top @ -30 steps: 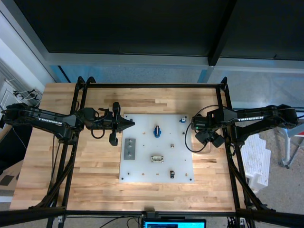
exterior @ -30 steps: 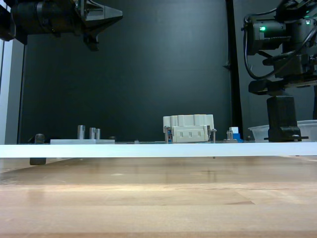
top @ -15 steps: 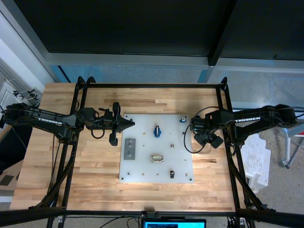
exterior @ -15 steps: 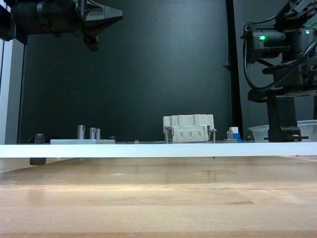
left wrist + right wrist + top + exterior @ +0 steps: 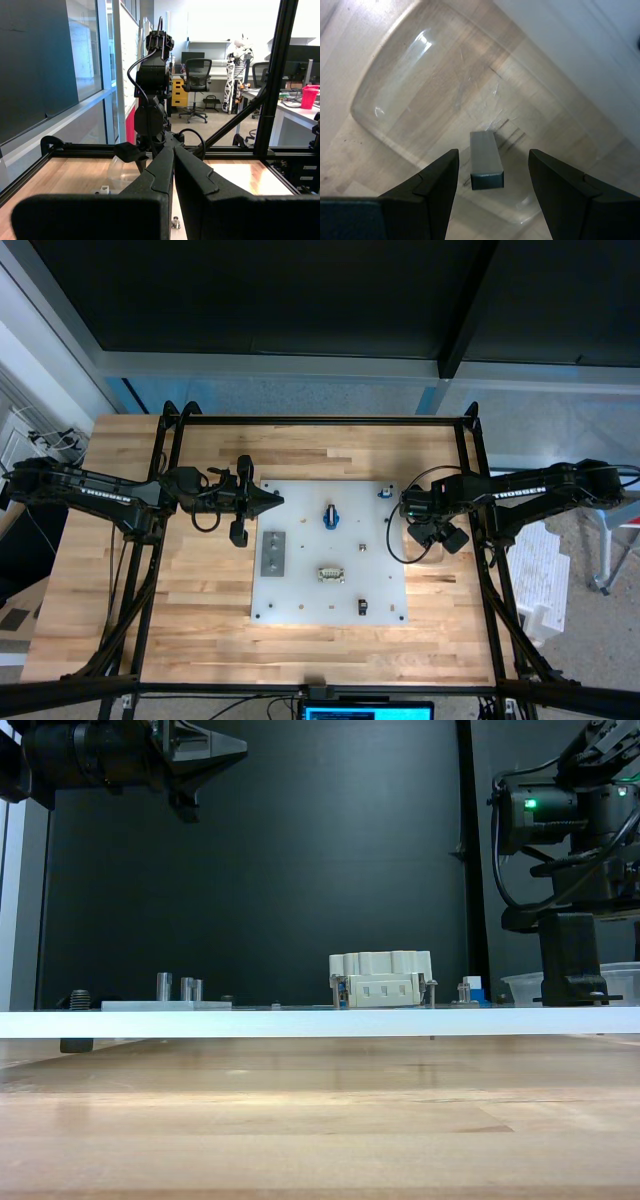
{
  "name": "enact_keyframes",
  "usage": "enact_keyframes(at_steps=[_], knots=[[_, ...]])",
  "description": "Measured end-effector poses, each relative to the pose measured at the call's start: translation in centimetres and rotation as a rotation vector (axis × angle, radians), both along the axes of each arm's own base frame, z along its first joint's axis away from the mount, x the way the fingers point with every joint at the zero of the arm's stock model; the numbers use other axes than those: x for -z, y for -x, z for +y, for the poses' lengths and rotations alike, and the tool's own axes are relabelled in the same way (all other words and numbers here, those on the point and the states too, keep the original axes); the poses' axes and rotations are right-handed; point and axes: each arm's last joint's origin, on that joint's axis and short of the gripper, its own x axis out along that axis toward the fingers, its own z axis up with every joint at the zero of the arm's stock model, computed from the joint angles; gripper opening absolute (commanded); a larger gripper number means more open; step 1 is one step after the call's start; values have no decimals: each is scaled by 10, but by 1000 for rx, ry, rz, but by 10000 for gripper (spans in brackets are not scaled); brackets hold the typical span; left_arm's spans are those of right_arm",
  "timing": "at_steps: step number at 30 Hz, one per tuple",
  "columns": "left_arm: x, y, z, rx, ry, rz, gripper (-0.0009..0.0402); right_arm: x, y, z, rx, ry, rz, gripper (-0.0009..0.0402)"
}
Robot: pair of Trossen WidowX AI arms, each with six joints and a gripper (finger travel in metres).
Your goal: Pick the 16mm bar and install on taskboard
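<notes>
Right gripper (image 5: 493, 153), jaws wide, hangs over the clear tray (image 5: 395, 90) beside the taskboard's (image 5: 300, 580) right edge, straddling the 16mm bar (image 5: 485, 160) lying inside, apparently lined up to pinch it. Left gripper (image 5: 278, 500), closed, sits parked above the board's left edge, out of the way.

Wooden table (image 5: 200, 615), black backdrop (image 5: 330, 850), glass partition (image 5: 82, 60), office chair (image 5: 196, 67), bright daylight

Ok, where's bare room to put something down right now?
Bare table wood in front of the taskboard and left of it. Crowded at its right edge: the right gripper, open, hangs over the clear tray. The left gripper, shut, hovers high by the board's far-left corner.
</notes>
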Motion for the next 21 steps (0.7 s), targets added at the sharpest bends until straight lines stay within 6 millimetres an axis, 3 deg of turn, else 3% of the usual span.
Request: enact_keyframes(at_steps=[17, 21], knots=[[0, 0, 0, 0, 0, 0, 0, 3, 1, 0, 1, -6, -2, 191], [0, 0, 0, 0, 0, 0, 0, 3, 1, 0, 1, -5, -2, 174]])
